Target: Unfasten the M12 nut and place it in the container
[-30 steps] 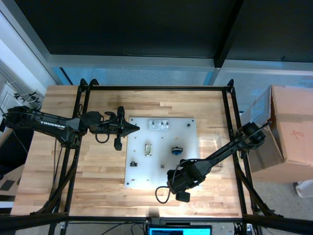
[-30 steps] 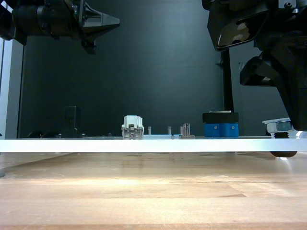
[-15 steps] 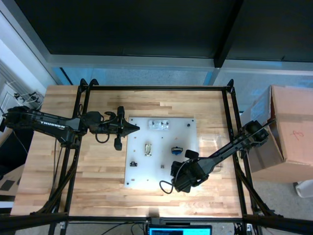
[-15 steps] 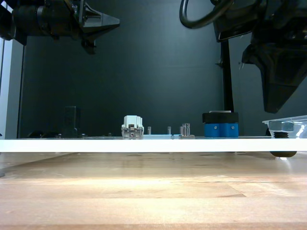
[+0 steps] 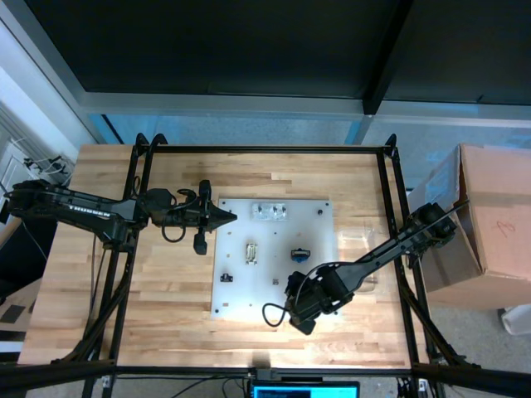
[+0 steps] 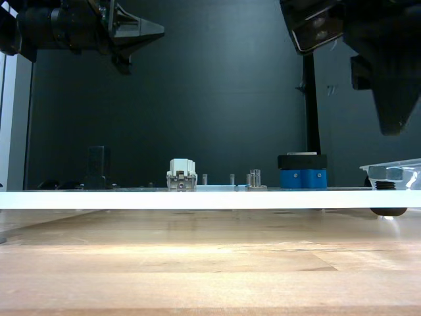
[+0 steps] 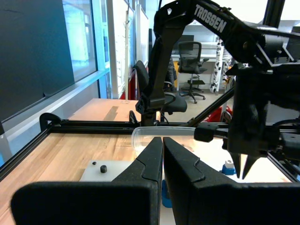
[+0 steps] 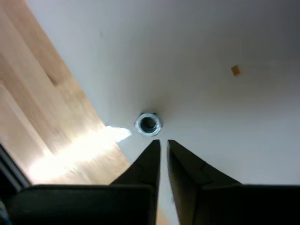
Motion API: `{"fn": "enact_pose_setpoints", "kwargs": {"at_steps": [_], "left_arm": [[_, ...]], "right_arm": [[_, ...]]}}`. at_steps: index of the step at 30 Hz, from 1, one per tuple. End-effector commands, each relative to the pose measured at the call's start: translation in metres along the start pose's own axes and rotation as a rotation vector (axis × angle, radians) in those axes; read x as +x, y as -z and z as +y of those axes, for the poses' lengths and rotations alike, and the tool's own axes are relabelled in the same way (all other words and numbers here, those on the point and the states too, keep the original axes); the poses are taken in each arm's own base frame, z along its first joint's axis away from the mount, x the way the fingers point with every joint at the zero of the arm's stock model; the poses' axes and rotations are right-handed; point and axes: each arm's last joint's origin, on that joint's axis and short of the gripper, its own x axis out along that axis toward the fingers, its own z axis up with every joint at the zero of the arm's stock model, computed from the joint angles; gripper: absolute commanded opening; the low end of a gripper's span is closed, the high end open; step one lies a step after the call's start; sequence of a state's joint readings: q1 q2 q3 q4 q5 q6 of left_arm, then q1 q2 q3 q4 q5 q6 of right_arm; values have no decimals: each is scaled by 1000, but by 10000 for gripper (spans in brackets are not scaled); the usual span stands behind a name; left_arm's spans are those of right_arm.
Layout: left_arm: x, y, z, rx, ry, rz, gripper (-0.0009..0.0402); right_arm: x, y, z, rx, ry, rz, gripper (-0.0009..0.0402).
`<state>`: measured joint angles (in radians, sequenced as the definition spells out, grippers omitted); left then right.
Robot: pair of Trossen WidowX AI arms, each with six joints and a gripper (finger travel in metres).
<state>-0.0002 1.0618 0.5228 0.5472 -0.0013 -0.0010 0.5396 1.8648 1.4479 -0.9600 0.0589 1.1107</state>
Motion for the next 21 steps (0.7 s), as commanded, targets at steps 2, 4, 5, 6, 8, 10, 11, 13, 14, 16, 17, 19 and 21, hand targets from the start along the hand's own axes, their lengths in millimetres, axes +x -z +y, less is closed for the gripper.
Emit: {"fn": "enact_pose_setpoints", "kwargs": {"at_steps": [2,4,5,6,8,10,11,13,14,16,17,19,21], "left_arm": [[0,0,0,0,0,0,0],[0,0,0,0,0,0,0],[0,0,0,0,0,0,0],[0,0,0,0,0,-1,0],[0,0,0,0,0,-2,0],[0,0,0,0,0,0,0],[0,0,0,0,0,0,0],[0,0,0,0,0,0,0],[0,0,0,0,0,0,0],[0,0,0,0,0,0,0],[0,0,0,0,0,0,0],[0,0,0,0,0,0,0],[0,0,0,0,0,0,0]], "right_arm": [[3,-2,0,198,5,6,111],[6,-3,1,263,3,13,143],[9,-3,3,273,4,16,159],[11,-3,3,275,9,10,173],[15,-4,5,276,20,8,197],[18,-5,6,279,21,4,215],[19,-5,6,279,20,2,222],[23,-6,6,280,29,2,229],[24,-6,6,280,35,0,229],[30,-5,7,284,48,5,226],[32,-5,7,287,51,5,224],[37,-6,8,286,51,5,216],[39,-6,9,287,46,1,206]]}}
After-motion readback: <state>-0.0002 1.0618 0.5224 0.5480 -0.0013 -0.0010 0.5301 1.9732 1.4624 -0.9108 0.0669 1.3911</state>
